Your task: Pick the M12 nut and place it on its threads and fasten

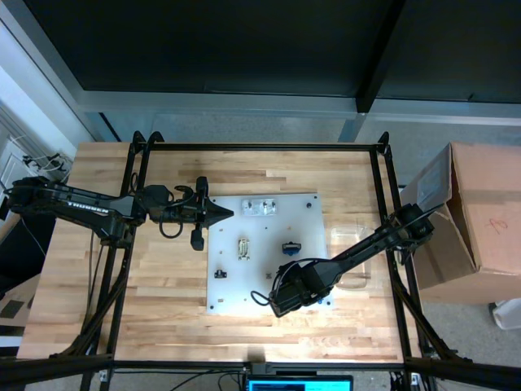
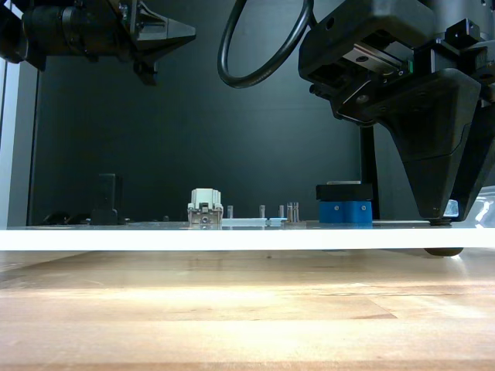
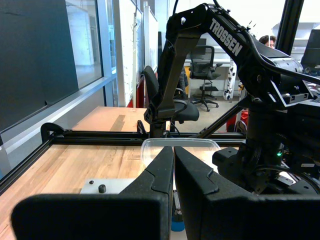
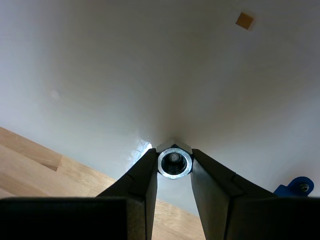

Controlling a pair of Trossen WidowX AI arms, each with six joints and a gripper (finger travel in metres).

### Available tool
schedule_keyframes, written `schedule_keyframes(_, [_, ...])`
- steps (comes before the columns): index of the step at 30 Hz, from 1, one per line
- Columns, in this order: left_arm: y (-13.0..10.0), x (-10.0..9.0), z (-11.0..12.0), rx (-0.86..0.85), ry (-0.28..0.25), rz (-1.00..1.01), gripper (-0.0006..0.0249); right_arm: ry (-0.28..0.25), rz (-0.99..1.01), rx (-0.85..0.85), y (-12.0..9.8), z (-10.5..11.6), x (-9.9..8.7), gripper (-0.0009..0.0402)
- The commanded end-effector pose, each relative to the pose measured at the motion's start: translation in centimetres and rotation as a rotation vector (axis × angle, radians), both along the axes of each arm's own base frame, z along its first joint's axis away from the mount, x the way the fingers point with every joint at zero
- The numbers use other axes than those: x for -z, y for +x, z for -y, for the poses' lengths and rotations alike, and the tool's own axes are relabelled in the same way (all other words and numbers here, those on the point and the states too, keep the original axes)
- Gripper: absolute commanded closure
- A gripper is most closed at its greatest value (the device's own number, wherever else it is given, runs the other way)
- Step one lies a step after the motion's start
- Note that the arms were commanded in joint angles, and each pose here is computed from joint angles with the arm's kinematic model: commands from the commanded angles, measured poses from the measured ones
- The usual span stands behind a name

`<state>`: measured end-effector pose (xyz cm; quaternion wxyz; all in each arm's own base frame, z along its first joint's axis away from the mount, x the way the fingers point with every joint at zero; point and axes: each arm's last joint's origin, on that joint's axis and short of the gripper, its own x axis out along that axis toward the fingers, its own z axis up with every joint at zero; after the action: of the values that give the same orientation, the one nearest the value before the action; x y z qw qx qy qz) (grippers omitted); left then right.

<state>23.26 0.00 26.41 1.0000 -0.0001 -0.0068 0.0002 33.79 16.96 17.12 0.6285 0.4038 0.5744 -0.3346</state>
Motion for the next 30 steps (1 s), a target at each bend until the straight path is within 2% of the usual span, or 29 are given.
schedule_keyframes(1, [0.0,0.0,0.0,0.000,0.000,0.000,0.0243,-0.006,-0.005,0.000,0.0,0.1,0.0,0.0337])
schedule_keyframes(15, [0.0,0.0,0.0,0.000,0.000,0.000,0.0243,-0.009,-0.009,-0.013,0.1,-0.2,-0.8,0.0195])
schedule_keyframes(20, [0.0,0.0,0.0,0.000,0.000,0.000,0.0243,0.003,-0.012,-0.068,0.1,-0.3,-2.0,0.0165])
schedule_keyframes(24, [0.0,0.0,0.0,0.000,0.000,0.000,0.0243,-0.001,0.033,-0.257,0.1,-0.3,-3.3,0.0162])
schedule_keyframes(29, [0.0,0.0,0.0,0.000,0.000,0.000,0.0243,0.067,0.068,-0.583,-0.3,-0.5,-4.7,0.0162])
schedule_keyframes(30, [0.0,0.0,0.0,0.000,0.000,0.000,0.0243,0.067,0.069,-0.648,-0.4,-0.5,-4.8,0.0162])
